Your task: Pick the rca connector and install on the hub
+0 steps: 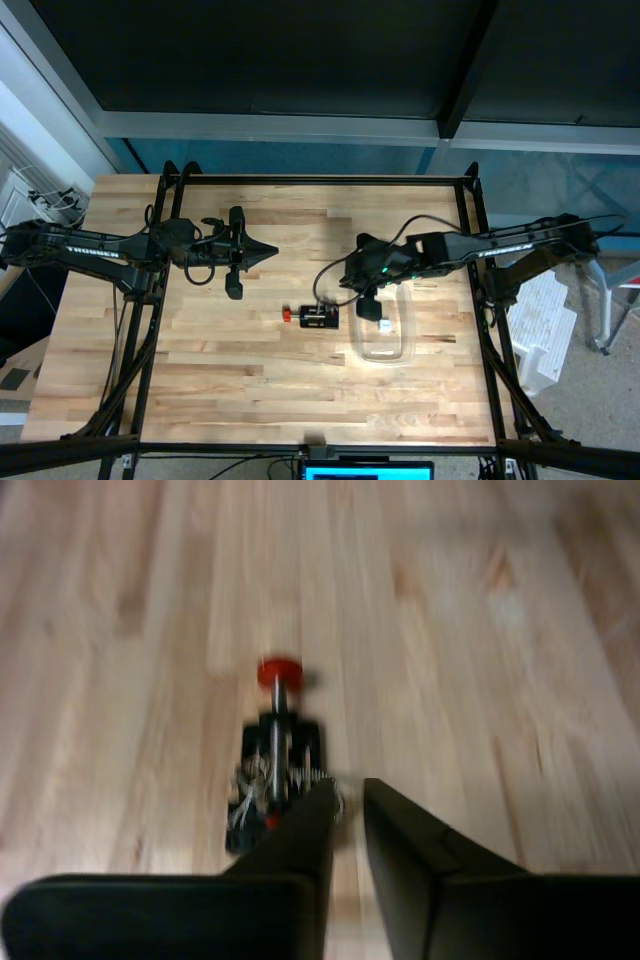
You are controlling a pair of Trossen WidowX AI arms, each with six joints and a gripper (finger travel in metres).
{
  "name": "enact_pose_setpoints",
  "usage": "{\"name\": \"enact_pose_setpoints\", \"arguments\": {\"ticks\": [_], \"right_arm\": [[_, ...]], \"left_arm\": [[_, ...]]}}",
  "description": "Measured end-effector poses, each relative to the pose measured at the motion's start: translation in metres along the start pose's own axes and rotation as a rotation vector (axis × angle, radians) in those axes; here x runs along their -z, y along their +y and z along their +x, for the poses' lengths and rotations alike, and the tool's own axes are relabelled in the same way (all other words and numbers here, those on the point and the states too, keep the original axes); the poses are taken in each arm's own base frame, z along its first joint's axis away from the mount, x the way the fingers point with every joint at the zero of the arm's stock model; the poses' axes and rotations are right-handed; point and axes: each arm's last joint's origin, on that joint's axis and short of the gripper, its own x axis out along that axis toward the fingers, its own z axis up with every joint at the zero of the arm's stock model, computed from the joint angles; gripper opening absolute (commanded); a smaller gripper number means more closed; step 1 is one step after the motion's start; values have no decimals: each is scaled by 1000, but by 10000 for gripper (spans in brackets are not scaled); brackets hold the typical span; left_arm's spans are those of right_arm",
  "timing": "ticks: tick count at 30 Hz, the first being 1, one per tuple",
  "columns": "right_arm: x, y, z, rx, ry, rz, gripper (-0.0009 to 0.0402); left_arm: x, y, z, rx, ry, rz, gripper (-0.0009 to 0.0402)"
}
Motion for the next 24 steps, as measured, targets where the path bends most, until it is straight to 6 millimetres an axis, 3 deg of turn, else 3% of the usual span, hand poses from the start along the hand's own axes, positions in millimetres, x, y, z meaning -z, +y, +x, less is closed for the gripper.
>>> {"name": "enact_pose_setpoints", "arguments": {"ticks": [15, 24], "right_arm": [[-3, -29, -41, 13, -450, 5, 0], [16, -30, -49, 11, -663, -8, 0]], "left_arm": [[0, 0, 0, 0, 0, 0, 1], [0, 0, 0, 0, 0, 0, 1]]}}
